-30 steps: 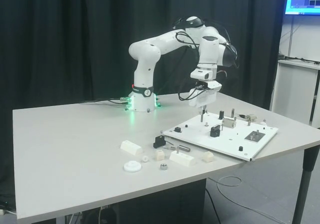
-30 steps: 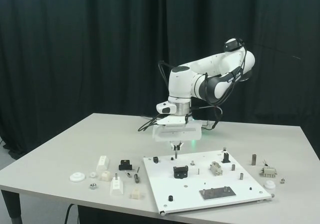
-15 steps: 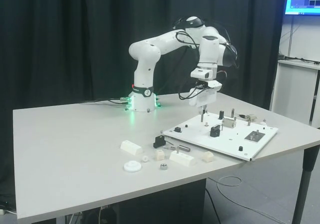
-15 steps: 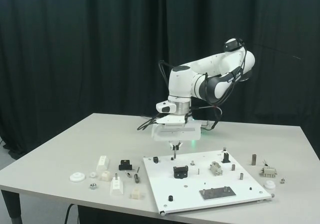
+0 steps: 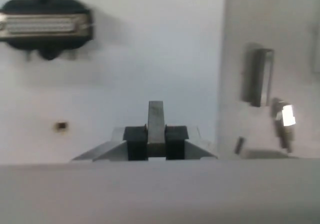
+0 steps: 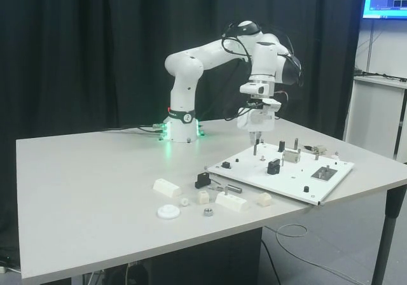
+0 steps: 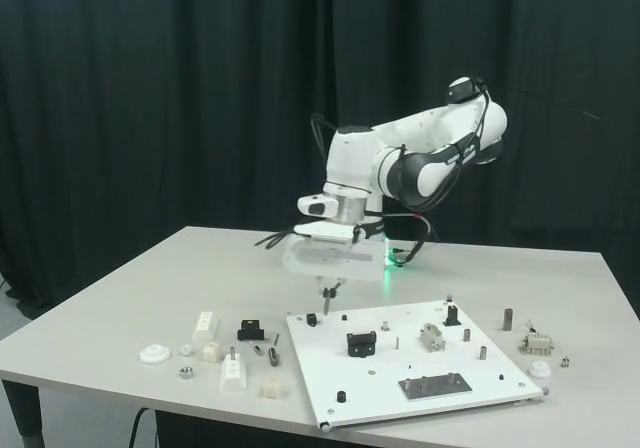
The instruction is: Place square peg 2.
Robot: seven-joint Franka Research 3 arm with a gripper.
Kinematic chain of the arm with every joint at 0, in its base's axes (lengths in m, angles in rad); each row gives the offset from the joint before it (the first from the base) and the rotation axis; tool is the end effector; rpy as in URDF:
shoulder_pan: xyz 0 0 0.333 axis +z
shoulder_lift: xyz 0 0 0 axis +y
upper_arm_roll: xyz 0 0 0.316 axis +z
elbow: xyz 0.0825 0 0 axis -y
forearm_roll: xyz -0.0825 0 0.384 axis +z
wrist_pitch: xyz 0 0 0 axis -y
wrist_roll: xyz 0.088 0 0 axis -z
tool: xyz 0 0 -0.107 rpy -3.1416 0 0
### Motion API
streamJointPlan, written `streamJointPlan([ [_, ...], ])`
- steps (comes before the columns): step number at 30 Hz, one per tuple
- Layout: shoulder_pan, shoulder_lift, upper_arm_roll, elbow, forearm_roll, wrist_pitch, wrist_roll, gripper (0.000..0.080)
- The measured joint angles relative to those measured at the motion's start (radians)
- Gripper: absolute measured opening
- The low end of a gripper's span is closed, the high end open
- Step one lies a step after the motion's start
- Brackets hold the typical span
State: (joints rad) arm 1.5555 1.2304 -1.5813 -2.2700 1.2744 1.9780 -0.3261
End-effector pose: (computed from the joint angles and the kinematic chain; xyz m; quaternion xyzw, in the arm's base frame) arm 0.5132 0.0469 0.2938 0.9795 -0.1752 0.0807 0.0587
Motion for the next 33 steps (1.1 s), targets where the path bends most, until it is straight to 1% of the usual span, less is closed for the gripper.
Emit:
streamJointPlan([
  [7, -0.074, 0.0, 0.002, 0.039, 0.0, 0.02, -0.038, 0.0071],
  [22, -0.27, 0.005, 0.024, 0.157, 0.0, 0.022, -0.096, 0.0071],
  [33, -0.394, 0.006, 0.04, 0.215, 0.003, 0.016, -0.128, 0.0071],
])
